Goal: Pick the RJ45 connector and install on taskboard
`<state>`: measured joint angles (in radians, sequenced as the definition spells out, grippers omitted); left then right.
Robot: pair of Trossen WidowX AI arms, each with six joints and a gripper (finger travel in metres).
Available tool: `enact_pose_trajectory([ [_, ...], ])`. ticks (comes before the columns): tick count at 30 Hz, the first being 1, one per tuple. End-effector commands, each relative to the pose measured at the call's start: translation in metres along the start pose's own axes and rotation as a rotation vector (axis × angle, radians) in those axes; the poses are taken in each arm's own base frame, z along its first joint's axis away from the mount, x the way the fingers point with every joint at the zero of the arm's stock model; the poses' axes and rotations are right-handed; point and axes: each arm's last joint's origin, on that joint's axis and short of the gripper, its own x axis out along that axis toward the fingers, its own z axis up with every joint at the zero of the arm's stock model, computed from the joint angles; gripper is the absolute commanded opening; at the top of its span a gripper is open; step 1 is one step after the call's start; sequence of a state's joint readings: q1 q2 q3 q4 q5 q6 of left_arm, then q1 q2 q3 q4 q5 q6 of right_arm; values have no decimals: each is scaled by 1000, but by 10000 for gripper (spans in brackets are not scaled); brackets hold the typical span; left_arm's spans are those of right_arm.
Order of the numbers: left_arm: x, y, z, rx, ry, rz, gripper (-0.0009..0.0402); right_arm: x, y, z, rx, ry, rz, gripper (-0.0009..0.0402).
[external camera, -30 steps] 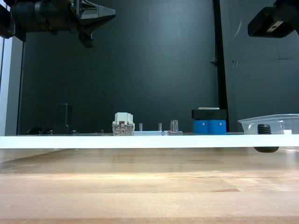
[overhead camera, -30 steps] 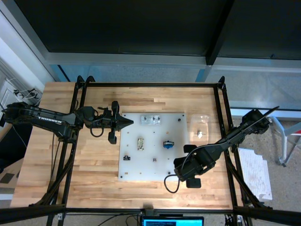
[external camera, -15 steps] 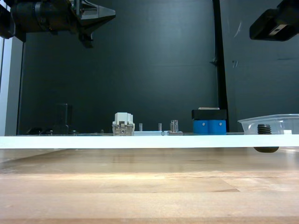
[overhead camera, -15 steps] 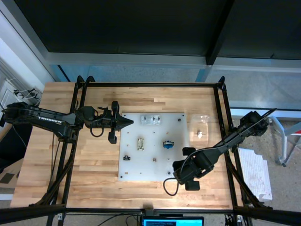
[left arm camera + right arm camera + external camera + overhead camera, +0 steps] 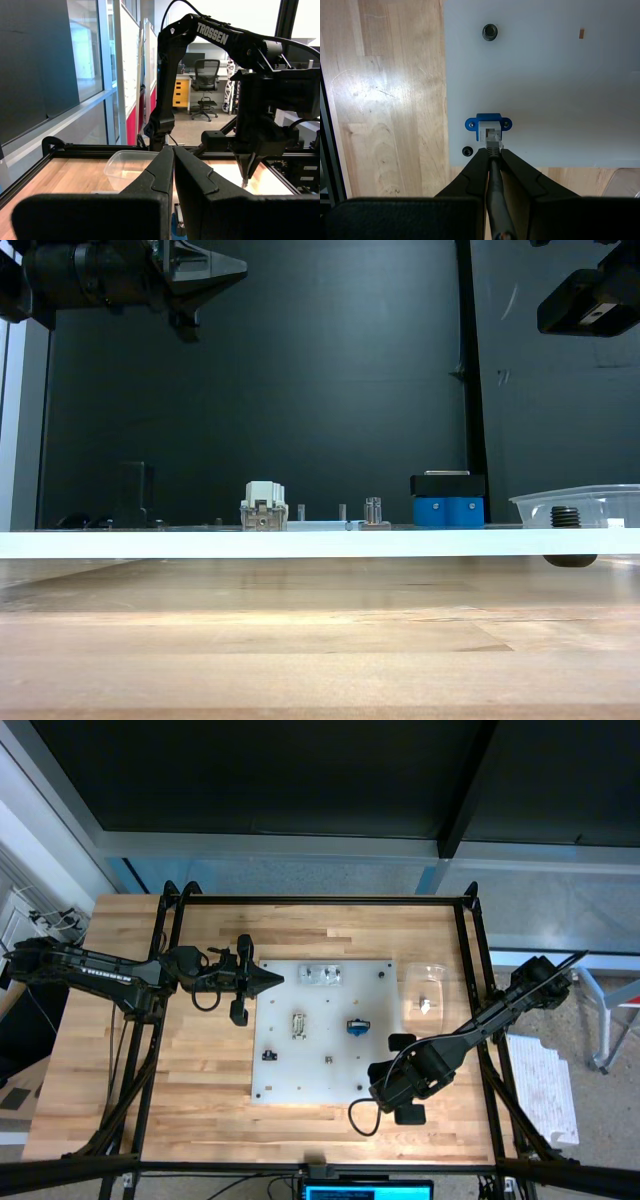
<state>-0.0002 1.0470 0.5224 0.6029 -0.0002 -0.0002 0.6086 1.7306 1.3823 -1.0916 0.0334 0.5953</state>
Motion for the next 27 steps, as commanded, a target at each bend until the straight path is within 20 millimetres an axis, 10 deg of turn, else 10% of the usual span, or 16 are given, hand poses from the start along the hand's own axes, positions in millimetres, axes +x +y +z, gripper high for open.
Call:
enact_pose_trajectory([
  [1, 0, 0, 0, 0, 0, 0, 0, 0, 0, 0, -1, 0, 0, 0],
  [27, 0, 0, 0, 0, -1, 0, 0, 6, -1, -2, -2, 4, -4, 0],
])
